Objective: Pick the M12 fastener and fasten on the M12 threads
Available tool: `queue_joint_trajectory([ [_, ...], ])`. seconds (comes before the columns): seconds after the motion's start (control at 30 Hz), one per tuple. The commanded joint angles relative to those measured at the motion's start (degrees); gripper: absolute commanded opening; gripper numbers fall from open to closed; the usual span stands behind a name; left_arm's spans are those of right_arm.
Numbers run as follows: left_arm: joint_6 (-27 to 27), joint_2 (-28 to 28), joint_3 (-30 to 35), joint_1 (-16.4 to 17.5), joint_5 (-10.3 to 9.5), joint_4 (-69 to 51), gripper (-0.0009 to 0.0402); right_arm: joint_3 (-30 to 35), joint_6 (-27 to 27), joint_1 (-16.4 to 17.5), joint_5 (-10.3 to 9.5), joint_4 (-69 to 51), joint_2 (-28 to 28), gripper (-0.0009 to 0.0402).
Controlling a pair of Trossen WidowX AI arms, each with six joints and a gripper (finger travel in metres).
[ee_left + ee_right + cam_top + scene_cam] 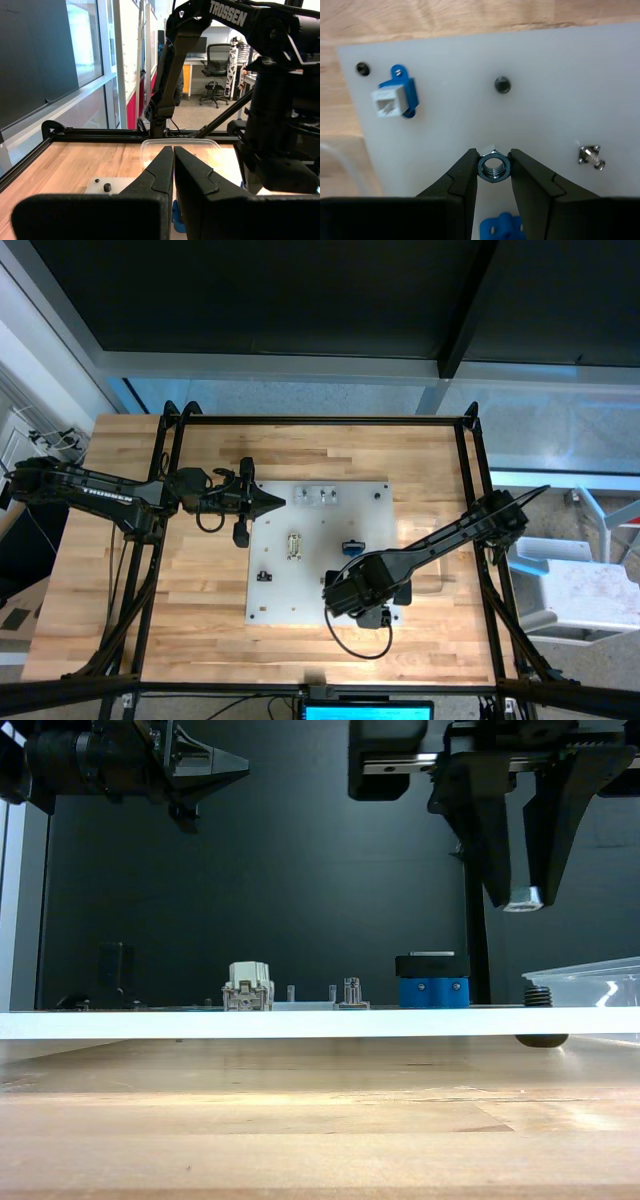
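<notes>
My right gripper (pixel 523 900) hangs above the near right part of the white board (pixel 300 600), shut on the small silver M12 nut (pixel 493 167). The nut (pixel 523 901) sits between the fingertips, its hole facing down. The black ribbed stud (pixel 538 995) stands bare on the board, well below the nut and a little to its right. In the right wrist view the stud (pixel 502 84) shows as a dark round spot ahead of the fingertips. My left gripper (pixel 280 503) hovers shut and empty at the board's far left edge; its fingertips (pixel 167 152) touch.
A clear tray (pixel 590 982) lies behind the stud at the board's right. A blue connector (pixel 432 982), a beige connector (pixel 248 990) and a silver post (pixel 351 992) stand mid-board. A black frame (pixel 320 420) rings the table.
</notes>
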Motion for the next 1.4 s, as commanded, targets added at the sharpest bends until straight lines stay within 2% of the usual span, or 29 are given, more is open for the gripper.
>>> queue_joint_trajectory([
  [0.03, 0.0, 0.0, 0.0, 0.0, 0.02, 0.0, 0.0000, 1.8, 0.1, 0.3, 0.02, 0.1, 2.2, 0.0029],
  [0.27, 0.0, 0.0, 0.0, 0.0, 0.00, 0.0, 0.0000, 4.9, 1.8, 1.3, -0.17, 0.3, 5.8, 0.0029],
  [0.4, 0.0, 0.0, 0.0, 0.0, 0.00, 0.0, 0.0000, 5.4, 1.8, 1.9, -1.51, 1.1, 6.6, 0.0029],
  [1.4, 0.0, 0.0, 0.0, 0.0, 0.00, 0.0, 0.0000, 3.1, 2.1, 2.5, -1.44, 3.7, 7.1, 0.0029],
])
